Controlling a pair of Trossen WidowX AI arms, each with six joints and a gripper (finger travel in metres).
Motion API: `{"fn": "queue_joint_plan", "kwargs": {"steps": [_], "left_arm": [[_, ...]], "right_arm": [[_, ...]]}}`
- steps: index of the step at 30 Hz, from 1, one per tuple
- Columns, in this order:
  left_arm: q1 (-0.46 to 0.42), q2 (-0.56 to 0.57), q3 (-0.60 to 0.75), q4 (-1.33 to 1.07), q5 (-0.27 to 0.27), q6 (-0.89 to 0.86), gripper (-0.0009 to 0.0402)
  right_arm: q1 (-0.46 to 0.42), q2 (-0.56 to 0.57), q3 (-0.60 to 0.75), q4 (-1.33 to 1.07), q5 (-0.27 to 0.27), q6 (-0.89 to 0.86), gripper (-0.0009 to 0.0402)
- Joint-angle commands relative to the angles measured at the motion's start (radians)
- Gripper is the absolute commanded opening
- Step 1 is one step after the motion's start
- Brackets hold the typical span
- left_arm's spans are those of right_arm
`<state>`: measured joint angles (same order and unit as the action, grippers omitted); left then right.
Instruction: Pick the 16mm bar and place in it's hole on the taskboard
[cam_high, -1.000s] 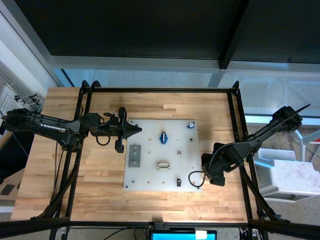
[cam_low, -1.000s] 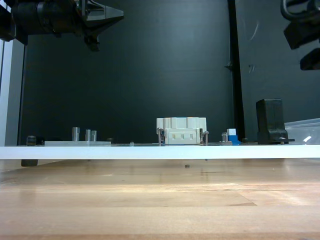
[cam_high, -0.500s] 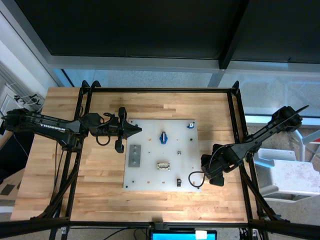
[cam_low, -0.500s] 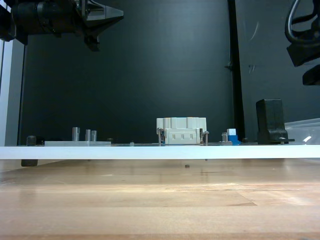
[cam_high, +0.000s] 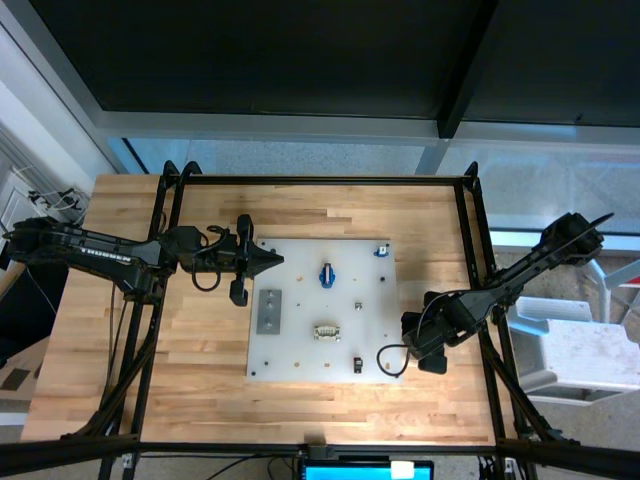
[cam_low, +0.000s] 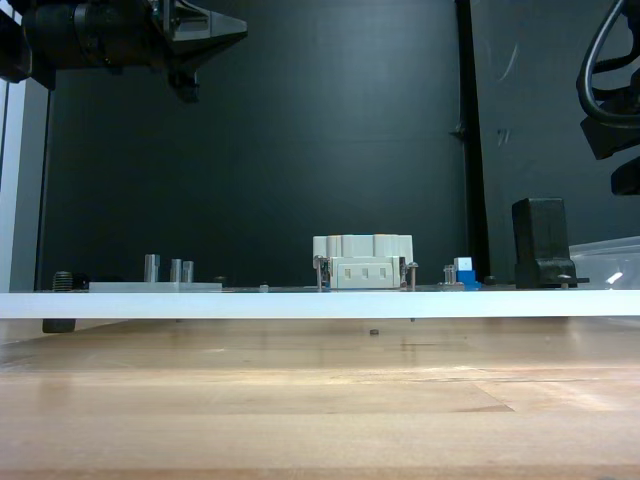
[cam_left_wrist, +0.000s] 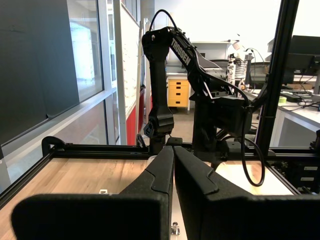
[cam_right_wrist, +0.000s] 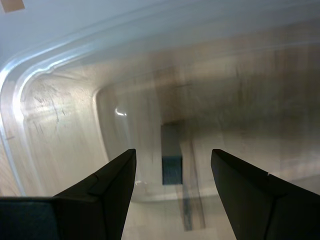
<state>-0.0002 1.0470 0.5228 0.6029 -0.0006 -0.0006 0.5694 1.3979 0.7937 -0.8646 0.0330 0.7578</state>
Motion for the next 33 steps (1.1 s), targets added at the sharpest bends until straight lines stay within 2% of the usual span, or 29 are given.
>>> {"fn": "queue_joint_plan", "kwargs": {"steps": [1,8,21,24,33], "left_arm": [[0.0,0.0,0.0,0.0,0.0,0.0,0.0],[0.0,0.0,0.0,0.0,0.0,0.0,0.0],[0.0,0.0,0.0,0.0,0.0,0.0,0.0],[0.0,0.0,0.0,0.0,0.0,0.0,0.0],[0.0,0.0,0.0,0.0,0.0,0.0,0.0]], "right_arm": [[0.0,0.001,-0.008,0.018,0.0,0.0,0.0193],[0.0,0.001,-0.011,0.018,0.001,-0.007,0.0147],[-0.002,0.001,-0.011,0.017,0.0,-0.007,-0.0004],[-0.002,0.001,-0.011,0.017,0.001,-0.006,0.0007],[-0.002,-0.006,0.025,-0.028,-0.002,-0.007,0.0002]]}}
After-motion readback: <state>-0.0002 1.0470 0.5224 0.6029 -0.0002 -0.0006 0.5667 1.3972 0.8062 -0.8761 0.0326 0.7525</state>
